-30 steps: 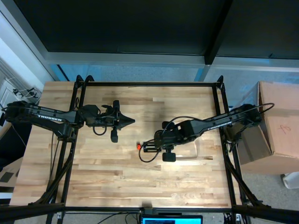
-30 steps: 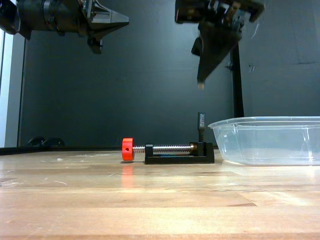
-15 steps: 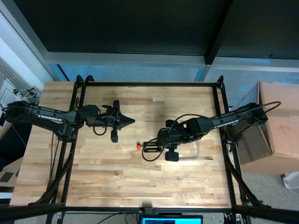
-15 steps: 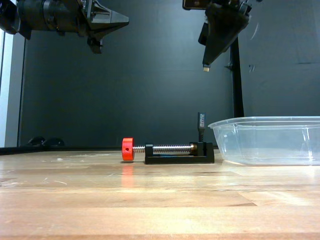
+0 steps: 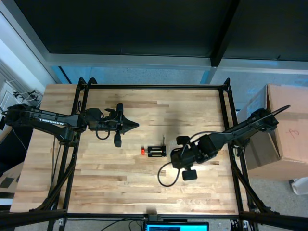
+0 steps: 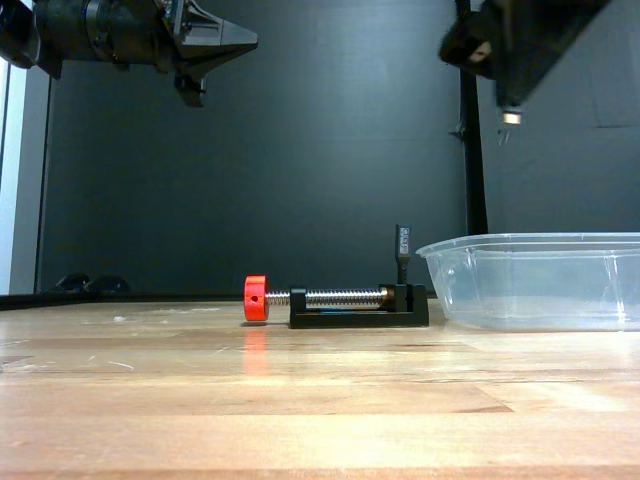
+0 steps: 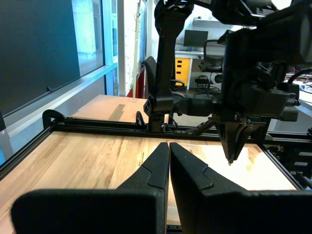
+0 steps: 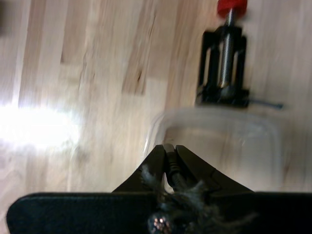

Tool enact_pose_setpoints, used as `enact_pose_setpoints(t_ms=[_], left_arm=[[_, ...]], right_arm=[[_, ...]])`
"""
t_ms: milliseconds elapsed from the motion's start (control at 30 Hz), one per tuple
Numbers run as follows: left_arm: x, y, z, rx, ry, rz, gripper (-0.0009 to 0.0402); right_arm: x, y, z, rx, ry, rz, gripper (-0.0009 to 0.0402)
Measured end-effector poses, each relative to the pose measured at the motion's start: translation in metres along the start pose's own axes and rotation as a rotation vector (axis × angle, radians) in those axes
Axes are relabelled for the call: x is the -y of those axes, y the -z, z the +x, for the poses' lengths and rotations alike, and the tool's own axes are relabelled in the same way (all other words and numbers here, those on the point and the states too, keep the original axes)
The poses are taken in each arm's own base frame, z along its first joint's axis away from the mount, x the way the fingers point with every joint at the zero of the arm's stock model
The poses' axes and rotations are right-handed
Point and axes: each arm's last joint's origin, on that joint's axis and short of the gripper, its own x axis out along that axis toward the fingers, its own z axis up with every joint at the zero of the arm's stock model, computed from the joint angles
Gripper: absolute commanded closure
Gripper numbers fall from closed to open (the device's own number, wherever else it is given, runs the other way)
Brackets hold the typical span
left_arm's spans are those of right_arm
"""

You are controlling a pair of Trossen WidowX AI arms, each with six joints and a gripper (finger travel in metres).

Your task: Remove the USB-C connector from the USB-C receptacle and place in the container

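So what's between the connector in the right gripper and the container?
Only open air, in the low view: the right gripper, shut on the connector, hangs above the container. The left gripper, shut, hangs high at the left.

1. Low view: the top edge cuts off the right hand (image 6: 511,103); only the silver tip of the USB-C connector (image 6: 511,118) shows below its closed fingers.
2. The container (image 6: 530,285) runs off the right edge; from above, the right arm (image 5: 226,134) covers most of it.
3. The same top edge clips the left hand (image 6: 250,42).
4. The USB-C receptacle (image 6: 402,243) is too small to show its opening.

Left end effector (image 6: 250,42), right end effector (image 6: 511,106) hover closed.
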Motion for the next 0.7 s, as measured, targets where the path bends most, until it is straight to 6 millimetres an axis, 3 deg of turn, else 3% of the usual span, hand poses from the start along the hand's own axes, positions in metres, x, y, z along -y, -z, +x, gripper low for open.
enact_pose_setpoints(t_ms=[700], left_arm=[[0.0, 0.0, 0.0, 0.0, 0.0, 0.0, 0.0393]], right_arm=[[-0.067, 0.036, -0.015, -0.053, -0.055, 0.011, 0.0393]])
